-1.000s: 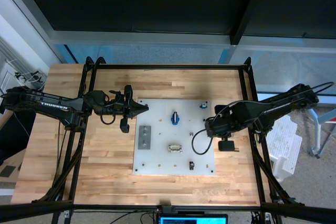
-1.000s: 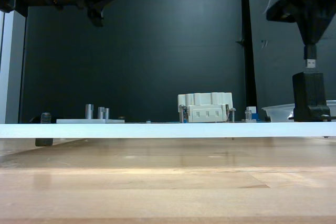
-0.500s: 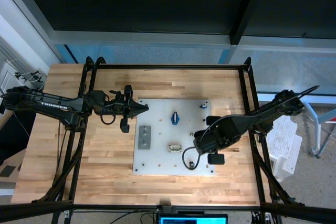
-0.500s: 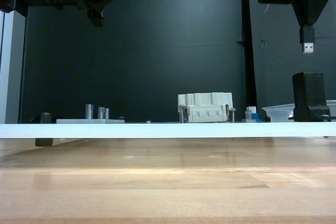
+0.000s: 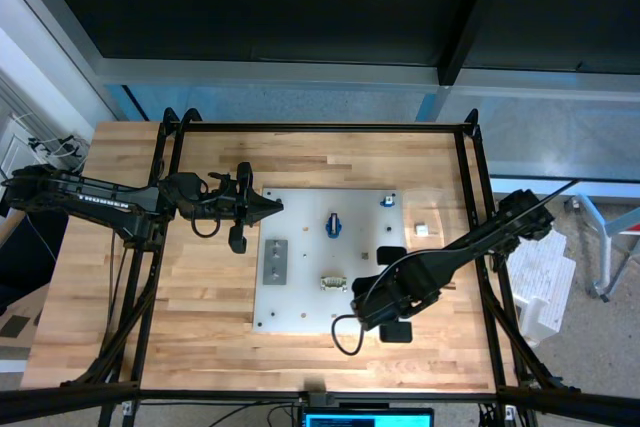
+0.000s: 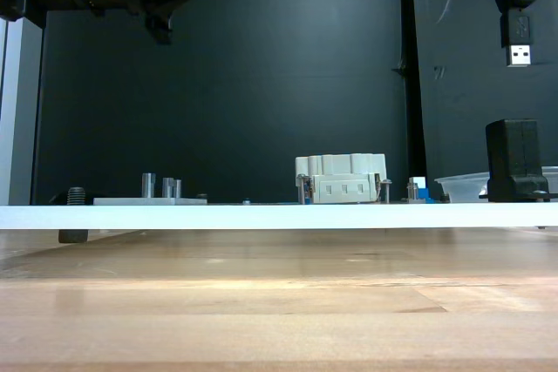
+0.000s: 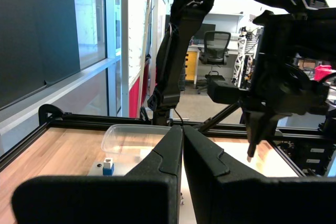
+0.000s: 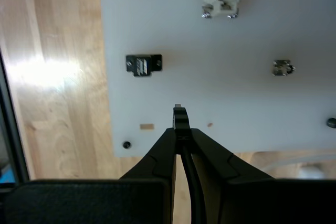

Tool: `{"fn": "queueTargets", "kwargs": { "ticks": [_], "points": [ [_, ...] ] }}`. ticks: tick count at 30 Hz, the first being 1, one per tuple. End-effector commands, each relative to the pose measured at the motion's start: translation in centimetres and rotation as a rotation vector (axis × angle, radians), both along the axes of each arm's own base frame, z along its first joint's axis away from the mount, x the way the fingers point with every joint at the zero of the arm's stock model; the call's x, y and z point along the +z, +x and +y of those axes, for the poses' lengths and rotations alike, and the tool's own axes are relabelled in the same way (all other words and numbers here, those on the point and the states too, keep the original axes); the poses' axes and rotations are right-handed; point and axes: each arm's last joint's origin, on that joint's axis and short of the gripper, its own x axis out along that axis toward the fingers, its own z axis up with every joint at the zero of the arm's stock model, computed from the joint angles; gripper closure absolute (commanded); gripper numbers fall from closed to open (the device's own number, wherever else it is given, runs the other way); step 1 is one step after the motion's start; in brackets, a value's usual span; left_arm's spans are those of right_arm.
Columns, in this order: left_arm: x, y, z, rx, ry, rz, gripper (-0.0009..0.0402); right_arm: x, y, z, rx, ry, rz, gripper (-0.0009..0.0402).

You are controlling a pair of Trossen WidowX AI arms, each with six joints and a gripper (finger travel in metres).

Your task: Pick the USB connector and install on taskboard

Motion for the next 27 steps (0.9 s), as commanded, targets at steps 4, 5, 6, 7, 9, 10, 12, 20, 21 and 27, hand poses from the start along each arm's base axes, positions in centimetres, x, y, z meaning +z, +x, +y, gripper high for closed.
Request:
{"fn": "queueTargets", "kwargs": {
  "ticks": [4,5,6,7,9,10,12,20,21,27],
  "points": [
    [0.0,0.0,0.0,0.0,0.0,0.0,0.0393,-0.4,1.3,1.1,0.005,0.005,0.002,0.0393],
    [0.0,0.0,0.0,0.0,0.0,0.0,0.0393,-0.6,1.5,1.3,0.006,0.003,0.004,0.0393],
    [0.0,0.0,0.0,0.0,0.0,-0.001,0.0393,-0.8,1.6,1.4,0.007,0.003,0.008,0.0393],
    [0.0,0.0,0.0,0.0,0.0,0.0,0.0393,-0.9,1.6,1.4,0.006,0.003,0.01,0.0393],
    [0.0,0.0,0.0,0.0,0.0,0.0,0.0393,-1.3,1.8,1.5,0.006,0.003,0.019,0.0393],
    [0.0,0.0,0.0,0.0,0.0,0.0,0.0393,-1.3,1.9,1.6,0.006,0.003,0.019,0.0393],
    [0.0,0.0,0.0,0.0,0.0,0.0,0.0393,-1.7,2.1,1.7,0.006,0.001,0.024,0.0393],
    [0.0,0.0,0.0,0.0,0.0,0.0,0.0393,-2.6,2.8,2.1,0.006,0.021,0.009,0.0393],
    [0.0,0.0,0.0,0.0,0.0,0.0,0.0393,-2.7,2.8,2.1,0.005,0.022,0.009,0.0393],
    [0.0,0.0,0.0,0.0,0.0,-0.001,0.0393,-3.0,2.8,2.1,0.004,0.021,0.009,0.0393]
  ]
}}
